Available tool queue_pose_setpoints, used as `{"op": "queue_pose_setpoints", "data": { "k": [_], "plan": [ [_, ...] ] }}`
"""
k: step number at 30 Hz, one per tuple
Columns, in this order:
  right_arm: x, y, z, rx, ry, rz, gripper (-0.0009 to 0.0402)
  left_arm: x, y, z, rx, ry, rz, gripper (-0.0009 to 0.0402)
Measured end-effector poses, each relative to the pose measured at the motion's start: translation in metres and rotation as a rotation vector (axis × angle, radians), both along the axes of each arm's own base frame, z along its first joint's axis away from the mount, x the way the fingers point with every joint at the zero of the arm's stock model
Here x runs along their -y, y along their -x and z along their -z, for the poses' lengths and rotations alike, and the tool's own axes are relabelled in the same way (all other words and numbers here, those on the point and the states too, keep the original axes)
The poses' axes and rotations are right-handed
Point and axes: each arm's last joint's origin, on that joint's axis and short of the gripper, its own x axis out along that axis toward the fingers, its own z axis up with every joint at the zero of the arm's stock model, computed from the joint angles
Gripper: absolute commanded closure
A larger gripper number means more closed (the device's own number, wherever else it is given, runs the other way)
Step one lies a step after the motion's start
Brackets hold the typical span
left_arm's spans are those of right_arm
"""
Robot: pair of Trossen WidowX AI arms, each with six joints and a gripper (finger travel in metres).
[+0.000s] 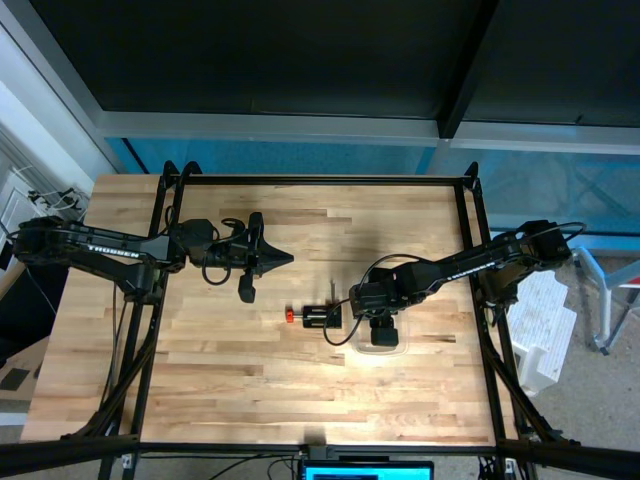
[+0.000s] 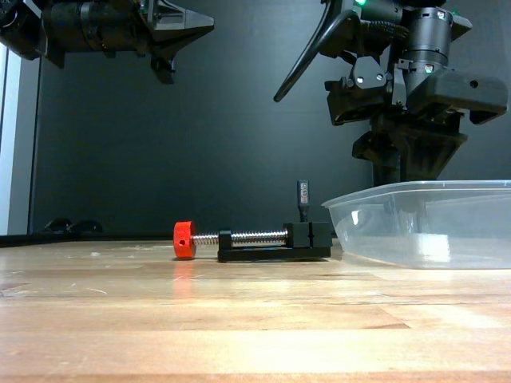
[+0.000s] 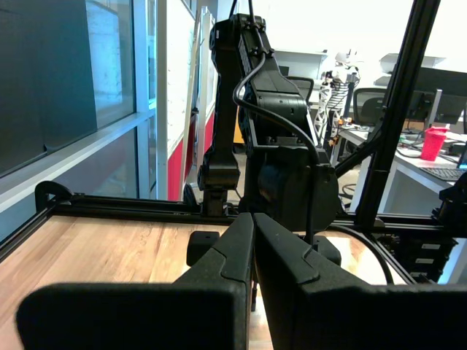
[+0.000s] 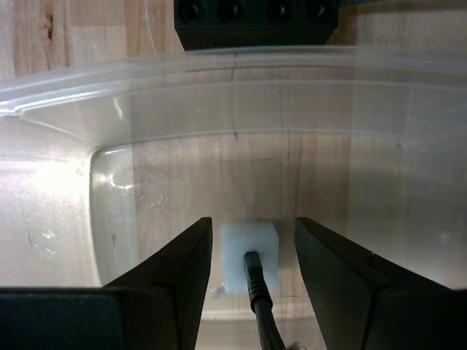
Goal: Pick the usb-c connector and install on the hub
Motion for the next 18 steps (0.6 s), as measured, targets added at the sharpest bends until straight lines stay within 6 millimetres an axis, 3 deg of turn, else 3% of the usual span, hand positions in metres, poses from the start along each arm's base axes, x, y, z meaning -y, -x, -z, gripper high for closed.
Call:
{"op": "queue_pose_setpoints", "data": {
  "k": [18],
  "plan": [
    [0.0000, -0.0008, -0.0002, 0.009, -0.002, 0.002, 0.0353, 0.0000, 0.0000, 0.0000, 0.000, 0.000, 0.000, 0.0393]
  ]
}}
